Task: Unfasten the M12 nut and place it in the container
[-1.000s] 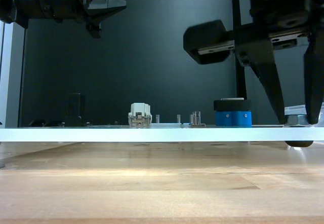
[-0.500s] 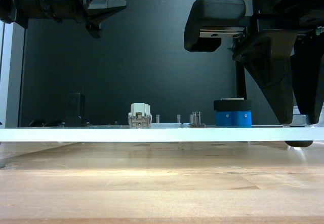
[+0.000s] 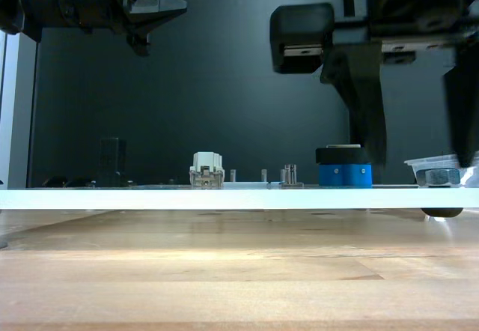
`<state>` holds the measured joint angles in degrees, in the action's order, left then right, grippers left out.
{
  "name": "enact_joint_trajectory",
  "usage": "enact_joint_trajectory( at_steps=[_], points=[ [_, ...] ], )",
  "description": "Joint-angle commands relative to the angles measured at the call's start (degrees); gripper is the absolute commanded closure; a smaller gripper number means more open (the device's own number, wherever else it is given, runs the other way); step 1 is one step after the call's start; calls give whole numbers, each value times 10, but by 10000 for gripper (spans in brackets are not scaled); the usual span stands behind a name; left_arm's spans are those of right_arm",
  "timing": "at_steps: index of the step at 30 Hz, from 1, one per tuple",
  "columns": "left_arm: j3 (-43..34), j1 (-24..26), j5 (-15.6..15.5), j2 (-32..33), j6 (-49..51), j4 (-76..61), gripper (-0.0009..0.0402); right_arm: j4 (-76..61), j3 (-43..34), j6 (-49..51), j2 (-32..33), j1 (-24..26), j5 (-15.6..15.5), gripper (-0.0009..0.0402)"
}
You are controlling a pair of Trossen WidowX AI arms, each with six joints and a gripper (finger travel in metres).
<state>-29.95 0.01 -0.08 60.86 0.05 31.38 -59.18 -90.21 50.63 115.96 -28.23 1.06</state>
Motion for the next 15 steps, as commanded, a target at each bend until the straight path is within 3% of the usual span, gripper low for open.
enact_joint_trajectory(
  at_steps=[1,8,15],
  points=[
    [0,0,0,0,0,0,393,-19,0,-79,-11,-3,-6,129],
    [0,0,0,0,0,0,393,-39,0,-335,-41,-20,-6,127],
    [0,0,0,0,0,0,393,-34,2,-651,-48,-28,-9,211]
  ],
)
